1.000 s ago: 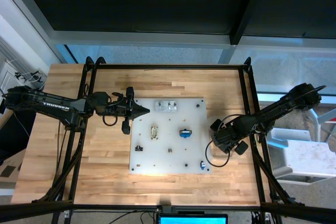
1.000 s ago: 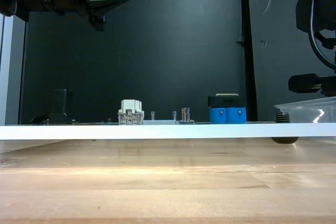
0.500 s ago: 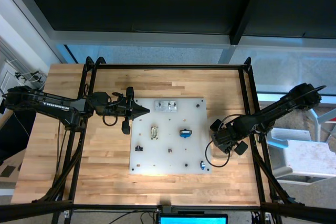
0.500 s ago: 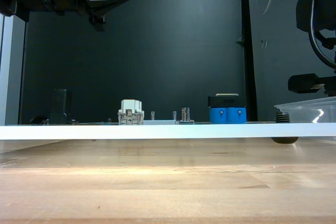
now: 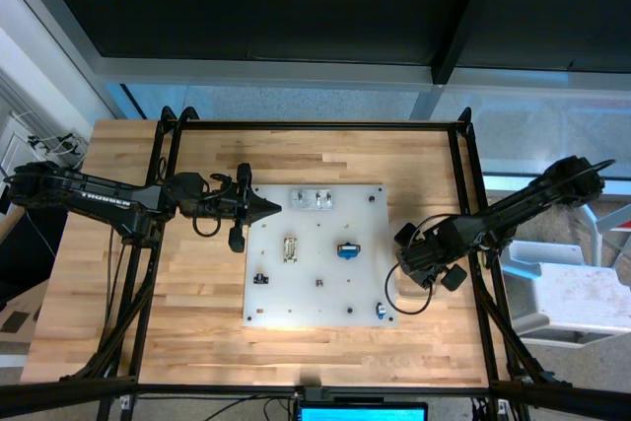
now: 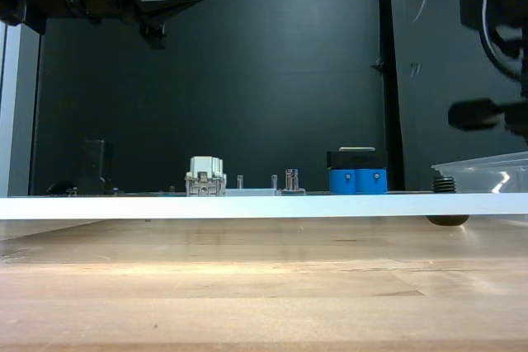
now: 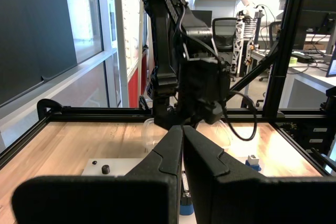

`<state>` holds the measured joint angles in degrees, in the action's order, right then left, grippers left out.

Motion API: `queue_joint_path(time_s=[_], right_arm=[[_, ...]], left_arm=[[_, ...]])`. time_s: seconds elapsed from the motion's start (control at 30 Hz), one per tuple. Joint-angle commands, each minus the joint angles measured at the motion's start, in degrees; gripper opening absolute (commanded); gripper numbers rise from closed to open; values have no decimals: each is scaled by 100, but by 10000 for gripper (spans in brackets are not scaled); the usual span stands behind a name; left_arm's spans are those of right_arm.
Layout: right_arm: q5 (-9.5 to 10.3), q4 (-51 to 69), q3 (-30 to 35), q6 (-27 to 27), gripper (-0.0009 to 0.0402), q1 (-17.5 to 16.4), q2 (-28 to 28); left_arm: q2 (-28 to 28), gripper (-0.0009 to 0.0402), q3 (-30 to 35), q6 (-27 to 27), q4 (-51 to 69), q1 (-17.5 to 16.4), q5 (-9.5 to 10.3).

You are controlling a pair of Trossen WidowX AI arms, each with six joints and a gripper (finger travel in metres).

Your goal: Pick the M12 fastener and fasten on the M12 threads

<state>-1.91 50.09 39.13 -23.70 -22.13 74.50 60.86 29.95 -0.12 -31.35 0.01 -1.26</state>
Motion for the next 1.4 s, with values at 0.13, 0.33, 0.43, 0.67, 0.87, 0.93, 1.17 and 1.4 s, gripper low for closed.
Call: queue_joint_path(time_s=[0.13,0.33,0.43,0.67,0.87,0.93,1.17,1.4], right_arm=[[-2,675,667,-905,20,-20,-13],[-4,992,1364,-1998,20,-39,125],[-4,1169,1773,-2391,20,-50,356],[-4,1447,2785,-3254,20,-131,1054],[-2,1451,3438,-3716,20,-264,1749],[-2,1447,3648,-3735,20,-304,1989],[-2,1456,4481,-3980,20,-407,2787],[-2,1484,5134,-4645,20,-446,3480]], left_arm=[[0,0,0,2,-2,-2,0],[0,0,0,2,0,-2,0],[0,0,0,2,0,-2,-2],[0,0,0,2,-2,-2,-2],[0,0,0,2,-2,0,-2],[0,0,0,2,-2,0,-2],[0,0,0,2,-2,0,-2],[0,0,0,2,-2,-2,-2]])
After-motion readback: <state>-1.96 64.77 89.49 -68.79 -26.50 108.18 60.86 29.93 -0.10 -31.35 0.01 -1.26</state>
